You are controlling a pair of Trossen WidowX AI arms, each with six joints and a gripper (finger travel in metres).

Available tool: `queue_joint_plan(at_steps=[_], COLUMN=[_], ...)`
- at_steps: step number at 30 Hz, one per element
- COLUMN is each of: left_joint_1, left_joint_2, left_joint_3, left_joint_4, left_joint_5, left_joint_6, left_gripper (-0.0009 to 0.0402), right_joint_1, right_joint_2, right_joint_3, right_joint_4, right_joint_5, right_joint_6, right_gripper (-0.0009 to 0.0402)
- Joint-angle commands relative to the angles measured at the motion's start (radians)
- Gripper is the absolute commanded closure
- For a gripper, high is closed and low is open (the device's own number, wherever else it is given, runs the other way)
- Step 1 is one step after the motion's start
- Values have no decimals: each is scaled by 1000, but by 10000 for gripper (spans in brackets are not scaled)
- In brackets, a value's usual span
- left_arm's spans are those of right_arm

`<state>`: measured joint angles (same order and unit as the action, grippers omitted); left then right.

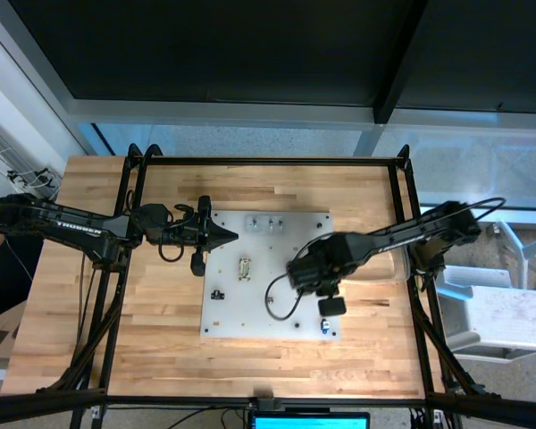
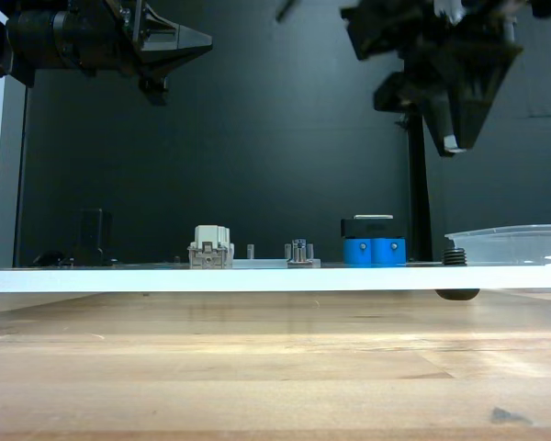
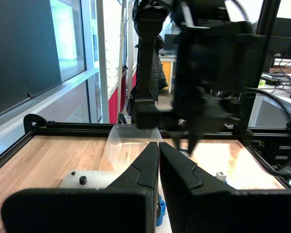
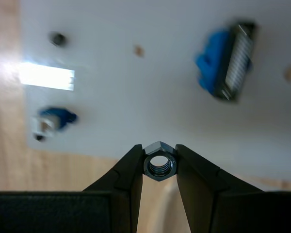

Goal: Unfasten the M12 fastener and place in the container

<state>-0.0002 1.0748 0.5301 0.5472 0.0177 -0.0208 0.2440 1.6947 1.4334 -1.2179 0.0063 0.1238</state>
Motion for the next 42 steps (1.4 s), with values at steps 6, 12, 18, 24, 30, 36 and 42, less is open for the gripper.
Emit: queue_joint_plan(at_steps=[6, 12, 18, 24, 30, 36, 42], left_joint_1=[0, 0, 0, 0, 0, 0, 0], left_joint_2=[0, 0, 0, 0, 0, 0, 0], left_joint_3=[0, 0, 0, 0, 0, 0, 0], left_joint_4=[0, 0, 0, 0, 0, 0, 0], left_joint_5=[0, 0, 0, 0, 0, 0, 0], left_joint_6=[0, 0, 0, 0, 0, 0, 0], left_gripper=[393, 393, 393, 393, 393, 393, 393], right_joint_1=[-71, -108, -134, -146, -146, -146, -146], right_joint_2=[-168, -271, -363, -432, -444, -444, -444], right_joint_3=[-206, -325, -424, -490, -523, -528, -528], right_joint_4=[12, 19, 25, 24, 22, 21, 21], right_joint_5=[2, 2, 1, 1, 1, 1, 2], right_joint_6=[-2, -2, -2, 0, 3, 3, 2], right_gripper=[373, 373, 373, 373, 373, 373, 362])
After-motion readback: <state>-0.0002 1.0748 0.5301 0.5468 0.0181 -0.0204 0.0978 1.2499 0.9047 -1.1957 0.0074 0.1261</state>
